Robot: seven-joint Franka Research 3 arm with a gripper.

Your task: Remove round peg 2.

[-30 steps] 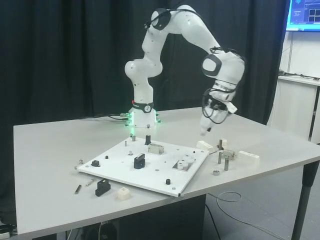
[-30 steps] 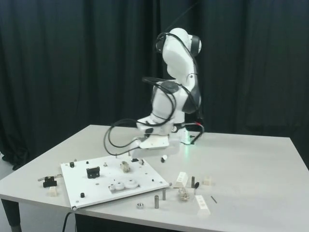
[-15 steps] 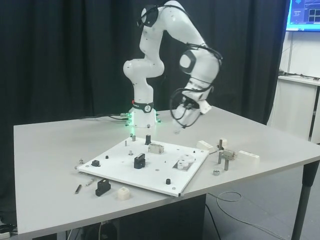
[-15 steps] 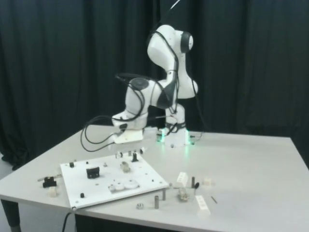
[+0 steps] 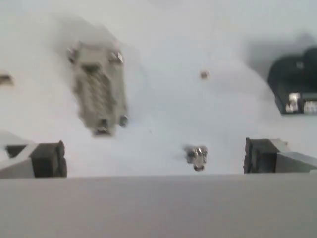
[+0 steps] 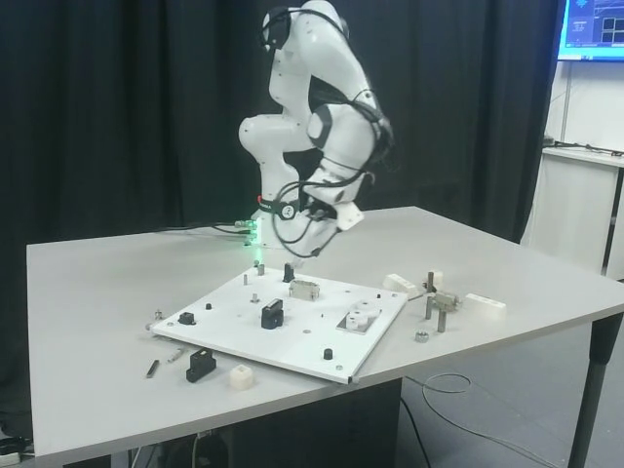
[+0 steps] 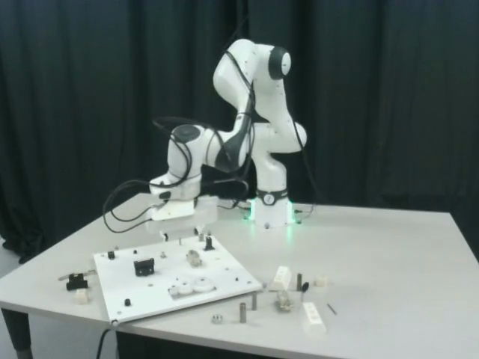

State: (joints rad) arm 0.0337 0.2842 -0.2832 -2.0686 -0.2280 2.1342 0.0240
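Note:
My gripper (image 5: pixel 154 158) is open, with its two black fingertips (image 5: pixel 47 158) far apart and nothing between them. It hangs a little above the back part of the white board (image 6: pixel 292 336), as the room views show it (image 6: pixel 294 252) (image 7: pixel 182 236). In the wrist view a small metal round peg (image 5: pixel 196 156) stands on the board below the gap, closer to one finger. A grey connector (image 5: pixel 98 94) is fixed on the board beside it, and a black block (image 5: pixel 296 84) lies at the picture's edge.
Small pegs (image 6: pixel 255 268) and a black post (image 6: pixel 289 272) stand along the board's back edge. A white gear plate (image 6: pixel 359 315) sits on the board. White blocks (image 6: pixel 485 303) and upright pegs (image 6: pixel 429 307) lie right of the board; a black block (image 6: pixel 200 366) and white cube (image 6: pixel 240 377) lie in front of it.
The arm has swung from above the loose parts beside the board over to the board's back part and come down lower. Nothing on the table has moved.

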